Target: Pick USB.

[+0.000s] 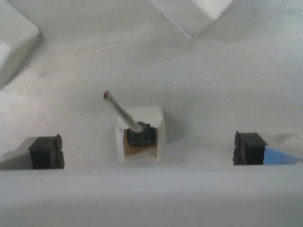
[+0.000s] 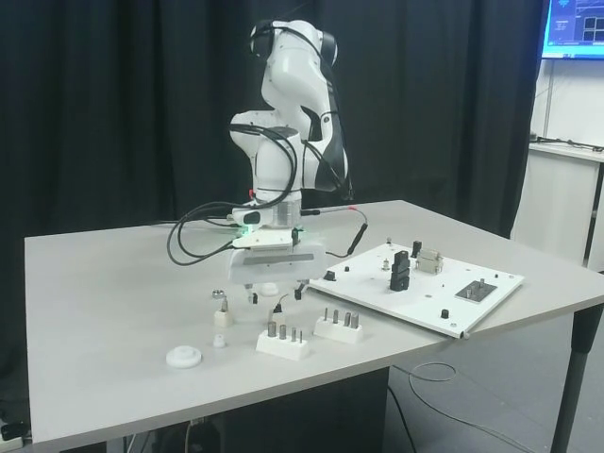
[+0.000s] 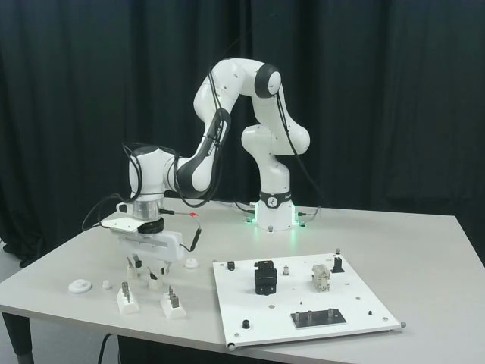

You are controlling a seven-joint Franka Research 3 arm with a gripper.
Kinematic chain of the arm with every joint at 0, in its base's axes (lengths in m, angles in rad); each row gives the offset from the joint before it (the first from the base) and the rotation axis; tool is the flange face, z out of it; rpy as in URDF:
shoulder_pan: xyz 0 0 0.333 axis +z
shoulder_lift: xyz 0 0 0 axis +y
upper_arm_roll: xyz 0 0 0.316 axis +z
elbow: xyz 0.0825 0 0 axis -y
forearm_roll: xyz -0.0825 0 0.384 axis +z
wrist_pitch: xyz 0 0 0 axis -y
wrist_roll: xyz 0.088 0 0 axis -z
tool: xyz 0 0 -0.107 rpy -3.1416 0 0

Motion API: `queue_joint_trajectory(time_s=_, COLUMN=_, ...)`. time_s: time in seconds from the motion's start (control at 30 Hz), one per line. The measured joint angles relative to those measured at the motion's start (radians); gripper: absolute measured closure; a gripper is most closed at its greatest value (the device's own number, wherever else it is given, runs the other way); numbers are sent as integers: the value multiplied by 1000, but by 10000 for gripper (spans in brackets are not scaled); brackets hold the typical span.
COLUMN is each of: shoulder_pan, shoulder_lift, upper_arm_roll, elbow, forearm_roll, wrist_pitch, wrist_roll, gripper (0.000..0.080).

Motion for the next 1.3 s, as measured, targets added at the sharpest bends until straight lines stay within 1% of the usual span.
queue_joint_trajectory(time_s=0.27, shoulder_pan=1, shoulder_lift=8, upper_arm_roll=1, elbow=-5, forearm_roll=20, wrist_pitch=19, wrist_roll=-27, gripper=3)
queue_joint_trajectory(time_s=0.77, shoulder_pan=2, shoulder_lift=9, upper_arm_roll=4, elbow=-37, forearm_roll=29, wrist_pitch=66, wrist_roll=-38, gripper=3)
queue_joint_trajectory(time_s=0.93, shoulder_pan=2, shoulder_lift=9, upper_arm_roll=8, elbow=-48, forearm_roll=42, wrist_pitch=89, wrist_roll=-38, gripper=3)
queue_joint_trajectory(time_s=1.07, shoulder_pan=2, shoulder_lift=10, upper_arm_roll=13, elbow=-56, forearm_roll=65, wrist_pitch=110, wrist_roll=-38, gripper=3)
queue_joint_trajectory(time_s=1.27, shoulder_pan=2, shoulder_lift=10, upper_arm_roll=13, elbow=-64, forearm_roll=69, wrist_pitch=131, wrist_roll=-40, gripper=3)
queue_joint_trajectory(time_s=1.3, shoulder_pan=2, shoulder_lift=10, upper_arm_roll=13, elbow=-65, forearm_roll=69, wrist_pitch=135, wrist_roll=-41, gripper=136)
